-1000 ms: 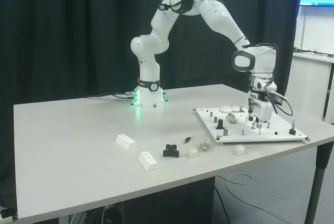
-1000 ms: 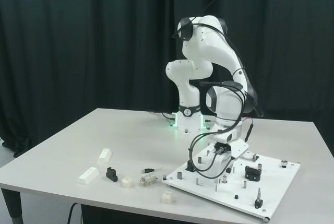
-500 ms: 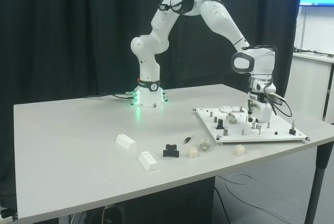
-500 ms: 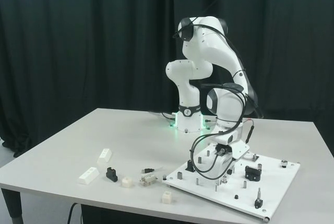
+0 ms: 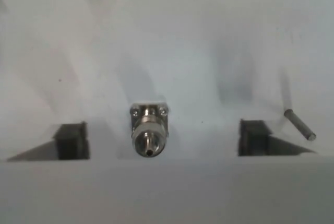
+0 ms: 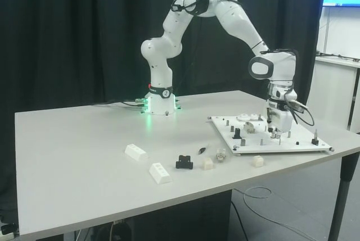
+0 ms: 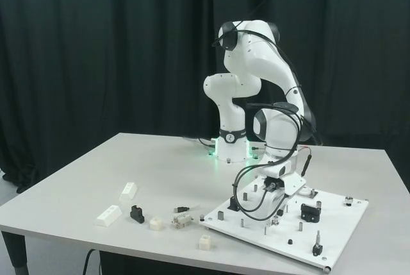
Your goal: Remove BNC.
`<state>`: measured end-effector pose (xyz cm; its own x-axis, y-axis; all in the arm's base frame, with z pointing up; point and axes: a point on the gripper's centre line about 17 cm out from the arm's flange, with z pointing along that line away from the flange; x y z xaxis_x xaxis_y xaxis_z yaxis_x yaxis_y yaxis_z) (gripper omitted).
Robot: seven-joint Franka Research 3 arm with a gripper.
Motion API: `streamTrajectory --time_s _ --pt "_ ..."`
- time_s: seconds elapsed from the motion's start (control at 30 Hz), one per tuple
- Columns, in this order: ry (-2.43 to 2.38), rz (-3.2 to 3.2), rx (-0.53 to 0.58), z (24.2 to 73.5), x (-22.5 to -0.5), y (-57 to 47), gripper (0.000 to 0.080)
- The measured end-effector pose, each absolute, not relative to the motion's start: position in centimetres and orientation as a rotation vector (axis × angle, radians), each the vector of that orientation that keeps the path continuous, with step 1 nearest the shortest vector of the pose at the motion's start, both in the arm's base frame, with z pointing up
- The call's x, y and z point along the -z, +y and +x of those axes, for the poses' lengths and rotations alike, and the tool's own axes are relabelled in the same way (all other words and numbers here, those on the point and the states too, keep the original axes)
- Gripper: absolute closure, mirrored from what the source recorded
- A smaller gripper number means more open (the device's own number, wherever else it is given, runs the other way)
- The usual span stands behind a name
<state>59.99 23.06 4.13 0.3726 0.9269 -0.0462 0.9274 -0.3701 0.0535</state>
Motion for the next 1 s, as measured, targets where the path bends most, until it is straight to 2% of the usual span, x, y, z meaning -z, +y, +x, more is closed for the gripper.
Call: streamTrajectory --time_s 0.13,0.17,0.33,0.37,0.63,0.67,1.0 --pt "1.720 2.544 0.014 59.99 -4.10 22.99 0.0122" --pt "1.720 2.545 0.014 59.99 -4.09 22.98 0.0294" --pt "1.720 2.545 0.016 59.97 -4.02 22.94 0.0294" --pt "1.720 2.545 0.017 59.93 -3.99 22.95 0.0450" --pt "1.731 2.542 0.028 59.44 -3.78 23.29 0.0450" --pt "1.731 2.542 0.028 59.43 -3.77 23.31 0.0678" --pt "1.743 2.534 0.028 59.42 -3.77 23.35 0.0678"
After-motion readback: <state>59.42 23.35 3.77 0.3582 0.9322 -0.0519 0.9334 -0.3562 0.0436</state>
